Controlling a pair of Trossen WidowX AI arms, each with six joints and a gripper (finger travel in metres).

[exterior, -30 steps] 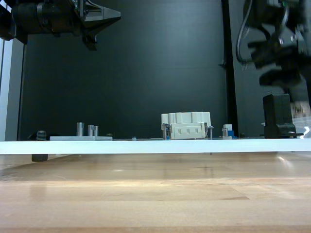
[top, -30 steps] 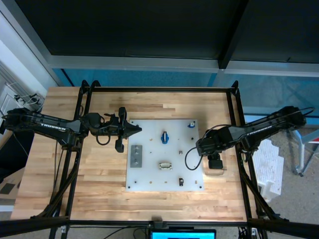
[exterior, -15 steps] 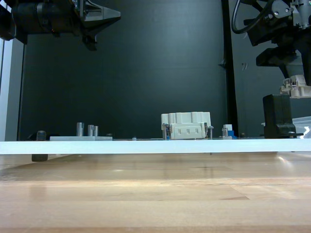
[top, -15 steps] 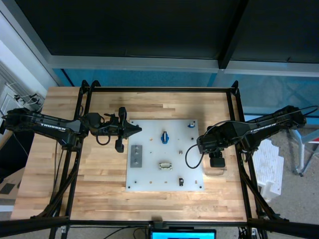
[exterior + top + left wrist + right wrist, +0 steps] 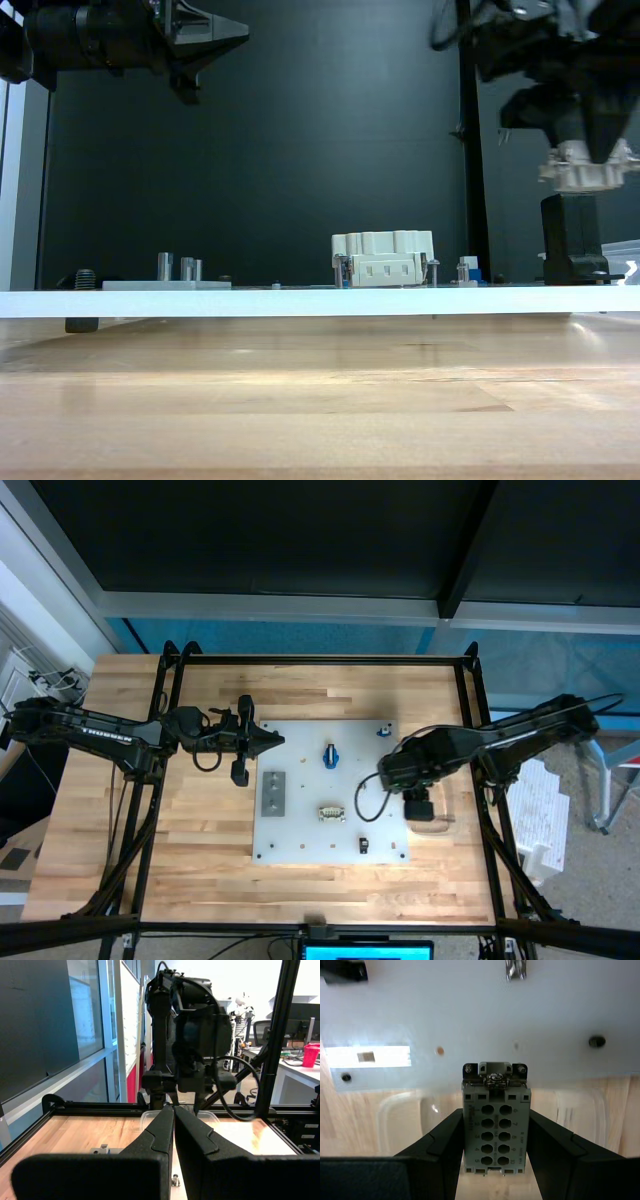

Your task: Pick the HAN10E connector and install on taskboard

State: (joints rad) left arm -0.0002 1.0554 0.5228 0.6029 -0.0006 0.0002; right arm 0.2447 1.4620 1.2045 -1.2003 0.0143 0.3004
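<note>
High view: a large flat white square taskboard (image 5: 300, 840) lies in the middle of the wooden desk (image 5: 150, 830). It carries a grey metal block (image 5: 273, 792) with two holes near its left edge, a blue knob (image 5: 331, 755) toward its far edge and a cream housing (image 5: 332, 812) near its centre. The left gripper (image 5: 278, 740) hangs by the board's far left corner. The right gripper (image 5: 420, 808) points down at the board's right edge, partly over a clear plastic tray (image 5: 445, 820) that sits just beside that edge.

Low view: the right gripper grasps a small cream-beige rectangular HAN10E connector (image 5: 585, 172) from above and holds it raised off the board, well to the right of the cream housing. An upright black fitting (image 5: 572, 240) stands on the board below it. The two look almost touching, but the fitting is probably nearer the camera. The left gripper is high above the desk's left side, closed to a point.

Left wrist view: the left gripper's two black fingers (image 5: 160, 1132) are pressed together with nothing between them. The right arm (image 5: 185, 1035) stands beyond them, across the board.

Right wrist view: the connector is clamped between the right gripper's black fingers, one on each long side. Its pin face, two rows of five holes, is turned to the camera, and its screw end points away. That end lies over the board's edge, while the body is over the clear tray.
</note>
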